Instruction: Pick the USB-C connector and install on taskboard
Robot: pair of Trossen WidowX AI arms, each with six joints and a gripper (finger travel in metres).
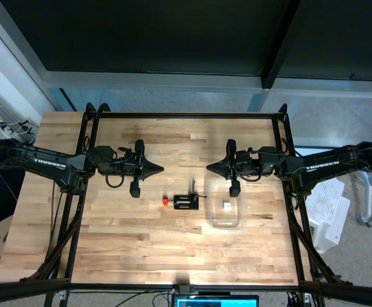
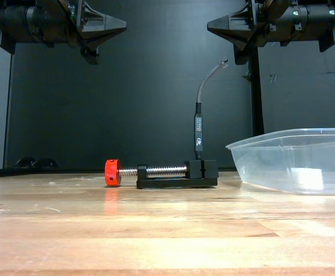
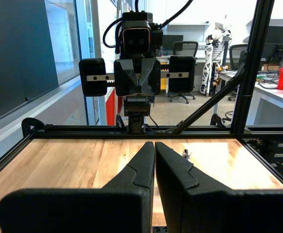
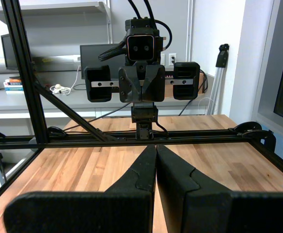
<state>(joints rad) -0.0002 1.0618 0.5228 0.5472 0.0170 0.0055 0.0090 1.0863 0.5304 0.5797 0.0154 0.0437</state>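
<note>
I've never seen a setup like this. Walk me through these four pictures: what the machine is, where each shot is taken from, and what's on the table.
These are two robot arms standing at the left and right edges of a wooden table. One picture looks down from above and one looks level along the tabletop. The other two come from cameras mounted on the arms, each facing the other arm. The left tool and the right tool hang in the air above the table, tips pointing at each other, both shut and holding nothing. On the table lies a small black block with an orange knob. A thin black plug stands upright in it. Beside it sits a clear plastic tray with a small white piece inside.
</note>
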